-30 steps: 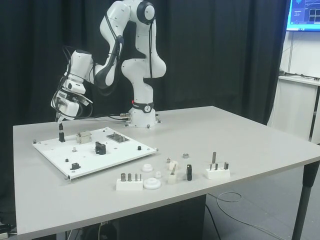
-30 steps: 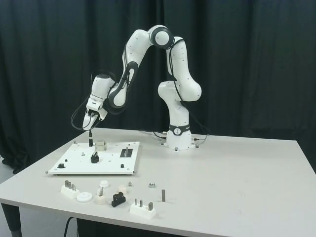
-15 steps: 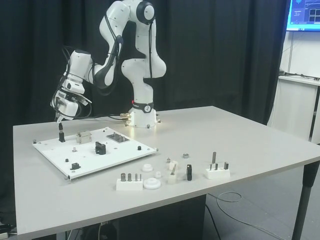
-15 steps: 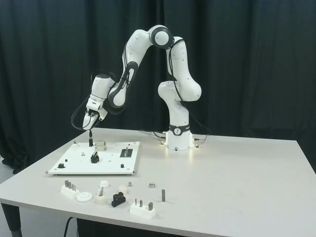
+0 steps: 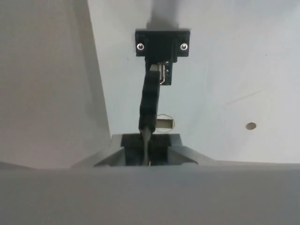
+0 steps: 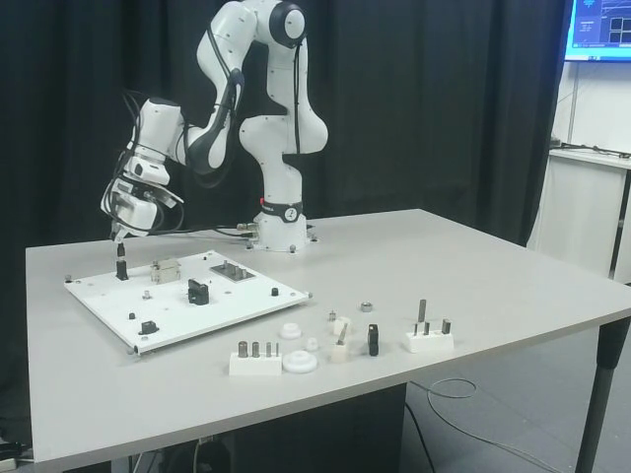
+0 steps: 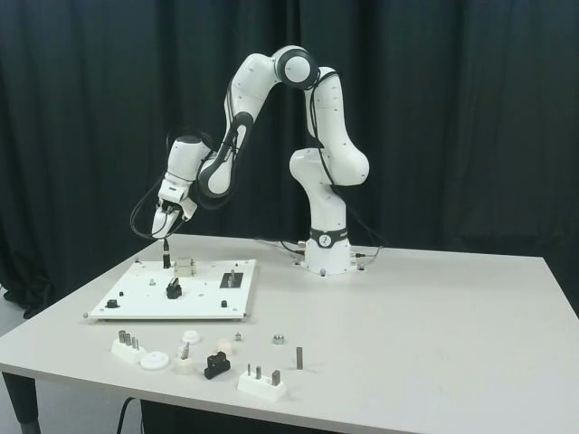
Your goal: Insert USB.
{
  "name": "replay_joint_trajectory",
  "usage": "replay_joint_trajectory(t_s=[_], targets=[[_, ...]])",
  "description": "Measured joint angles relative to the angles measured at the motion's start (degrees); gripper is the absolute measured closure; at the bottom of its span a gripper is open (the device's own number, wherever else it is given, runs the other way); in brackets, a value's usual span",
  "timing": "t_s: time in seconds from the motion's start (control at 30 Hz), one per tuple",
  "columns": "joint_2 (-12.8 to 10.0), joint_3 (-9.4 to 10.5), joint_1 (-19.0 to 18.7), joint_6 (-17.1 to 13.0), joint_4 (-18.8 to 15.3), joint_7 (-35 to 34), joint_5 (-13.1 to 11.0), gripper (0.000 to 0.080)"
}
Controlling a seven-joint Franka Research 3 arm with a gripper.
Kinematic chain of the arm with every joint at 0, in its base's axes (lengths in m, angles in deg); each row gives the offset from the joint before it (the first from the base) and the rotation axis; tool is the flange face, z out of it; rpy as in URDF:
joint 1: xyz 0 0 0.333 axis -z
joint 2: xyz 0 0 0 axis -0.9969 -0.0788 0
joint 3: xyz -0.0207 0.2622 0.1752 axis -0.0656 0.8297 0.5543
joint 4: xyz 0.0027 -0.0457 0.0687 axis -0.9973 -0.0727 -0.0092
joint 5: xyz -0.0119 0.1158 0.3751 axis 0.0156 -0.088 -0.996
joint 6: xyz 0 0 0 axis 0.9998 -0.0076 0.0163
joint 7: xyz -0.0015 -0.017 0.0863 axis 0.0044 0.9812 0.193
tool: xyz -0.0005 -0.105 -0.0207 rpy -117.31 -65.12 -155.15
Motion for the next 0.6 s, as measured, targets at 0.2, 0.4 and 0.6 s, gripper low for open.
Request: replay_joint_trajectory(t_s=[0.2, 0.4, 0.6], targets=[[0.1, 0.2, 0.0, 0.0, 0.0, 0.0, 0.0, 0.0777], [0.1, 0.27, 0.0, 0.0, 0.0, 0.1, 0.0, 0.0777], [0.1, 0.43, 0.0, 0.0, 0.0, 0.5, 0.0, 0.0777]])
